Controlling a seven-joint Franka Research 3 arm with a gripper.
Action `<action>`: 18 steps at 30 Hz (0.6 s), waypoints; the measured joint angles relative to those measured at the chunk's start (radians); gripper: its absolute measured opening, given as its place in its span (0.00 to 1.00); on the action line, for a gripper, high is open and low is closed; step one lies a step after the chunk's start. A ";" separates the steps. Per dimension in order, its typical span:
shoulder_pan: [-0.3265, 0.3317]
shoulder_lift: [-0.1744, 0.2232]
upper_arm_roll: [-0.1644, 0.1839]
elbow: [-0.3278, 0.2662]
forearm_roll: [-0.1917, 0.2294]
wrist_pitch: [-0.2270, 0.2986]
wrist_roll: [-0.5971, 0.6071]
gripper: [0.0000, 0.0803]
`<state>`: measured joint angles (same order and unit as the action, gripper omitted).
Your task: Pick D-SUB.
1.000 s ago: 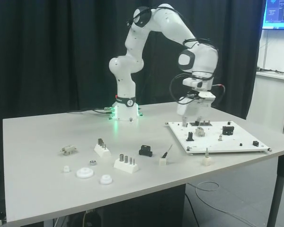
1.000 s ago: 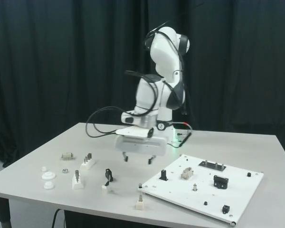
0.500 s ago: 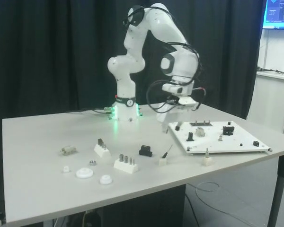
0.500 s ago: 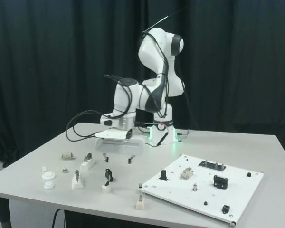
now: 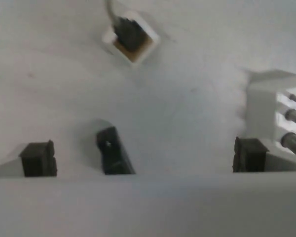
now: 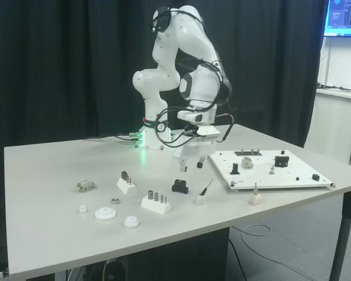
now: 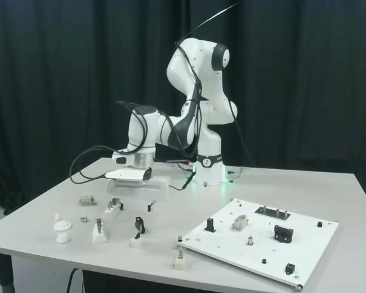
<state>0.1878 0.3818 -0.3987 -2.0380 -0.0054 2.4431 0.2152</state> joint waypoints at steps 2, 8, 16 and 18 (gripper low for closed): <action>-0.011 0.000 0.000 -0.008 0.011 0.007 -0.033 1.00; -0.032 0.001 0.001 -0.024 0.050 0.011 -0.184 1.00; -0.043 0.008 0.001 -0.037 0.096 0.022 -0.343 1.00; -0.045 0.010 0.001 -0.040 0.097 0.024 -0.355 1.00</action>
<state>0.1431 0.3916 -0.3982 -2.0784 0.0921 2.4673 -0.1396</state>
